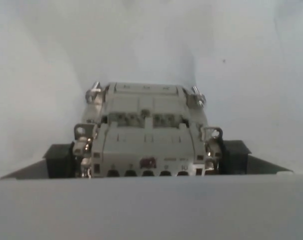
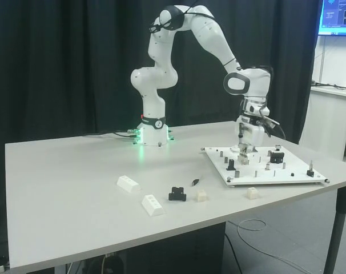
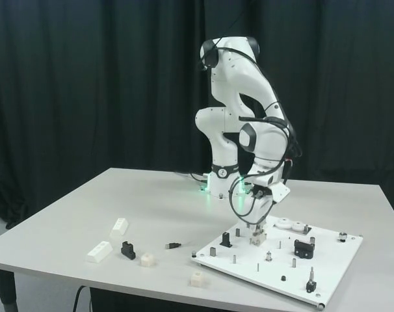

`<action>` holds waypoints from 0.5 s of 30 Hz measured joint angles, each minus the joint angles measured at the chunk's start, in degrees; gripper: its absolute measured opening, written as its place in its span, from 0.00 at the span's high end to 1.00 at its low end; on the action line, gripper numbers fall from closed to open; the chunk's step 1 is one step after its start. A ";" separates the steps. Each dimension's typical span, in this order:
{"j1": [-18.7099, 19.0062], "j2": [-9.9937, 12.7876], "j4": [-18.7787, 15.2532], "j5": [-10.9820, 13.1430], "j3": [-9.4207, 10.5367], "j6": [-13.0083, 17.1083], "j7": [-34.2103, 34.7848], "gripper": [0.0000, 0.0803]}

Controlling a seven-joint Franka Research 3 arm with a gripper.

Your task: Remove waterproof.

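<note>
The waterproof connector [image 1: 146, 130] is a pale grey-white block with metal side clips and a row of dark openings along one edge. My gripper [image 1: 147, 161] is shut on it, with a black fingertip [image 1: 60, 159] pressed against each side. In the room views the gripper [image 2: 243, 149] [image 3: 257, 236] hangs low over the white board [image 2: 287, 178] [image 3: 333, 268], at its side nearer the arm's base. The connector there is mostly hidden by the fingers. Whether it rests on the board or is just above it I cannot tell.
The board carries several small pegs and a black fixture [image 2: 276, 156] [image 3: 302, 247]. Loose on the grey table lie two white blocks [image 2: 128, 183] [image 2: 152, 205], a black part [image 2: 177, 194], a small plug [image 2: 194, 181] and two pale cubes [image 2: 201, 196] [image 2: 252, 193].
</note>
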 joint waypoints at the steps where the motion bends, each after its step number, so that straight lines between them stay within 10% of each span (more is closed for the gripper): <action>1: 0.00 -0.46 0.04 0.00 0.11 -0.47 0.00 0.23; 15: -0.02 -5.14 0.31 0.00 1.82 -4.96 0.51 0.23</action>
